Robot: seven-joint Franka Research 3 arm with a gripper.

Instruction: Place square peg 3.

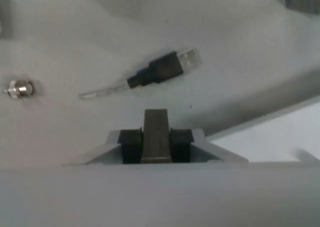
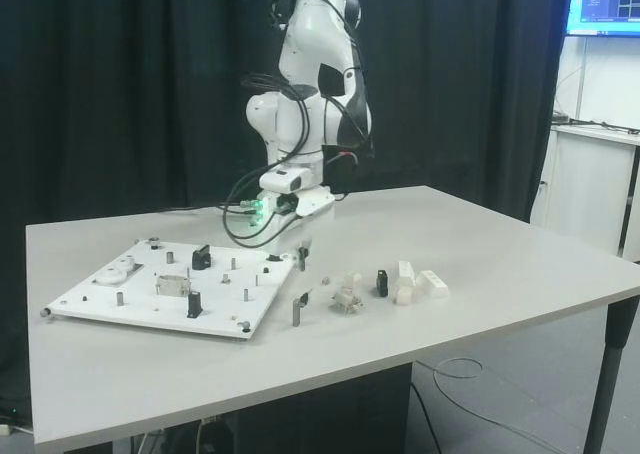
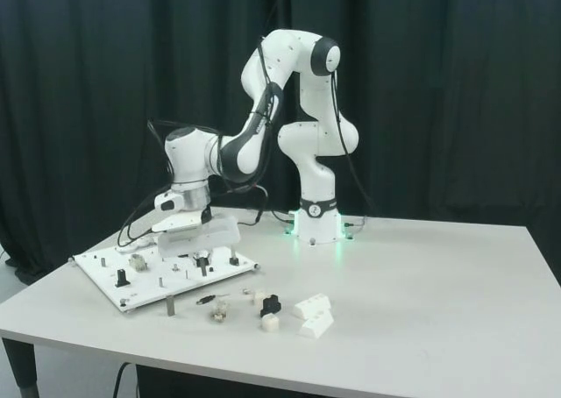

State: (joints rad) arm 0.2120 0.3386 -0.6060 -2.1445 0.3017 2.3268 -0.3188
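Black curtains close off the room behind a grey surface [image 2: 480, 264] on which the white arm [image 3: 302, 135] is bolted.

Square peg [image 1: 156, 137]: a grey bar, seen in the wrist view clamped between the two black pads [image 1: 131, 143] of the tool [image 1: 156, 159], its free end projecting past the fingertips. The tool is closed on the peg. In the room views the tool [image 2: 300, 242] hangs just above the near corner of the white board [image 2: 90, 299], over the board's edge; the peg itself cannot be made out there.

Board: a white plate lying flat on the surface, carrying several small upright pins, black blocks and a round white part.

Beneath the tool, in the wrist view: a black cable plug [image 1: 162, 69] with a metal end lies on the surface, and a small metal connector [image 1: 19, 88] lies well apart from it. A corner of the board shows beside the tool.

Beside the board, on the surface: a grey upright pin [image 2: 297, 311], a small black part [image 2: 381, 283], and several white blocks [image 2: 425, 282] grouped near one another.
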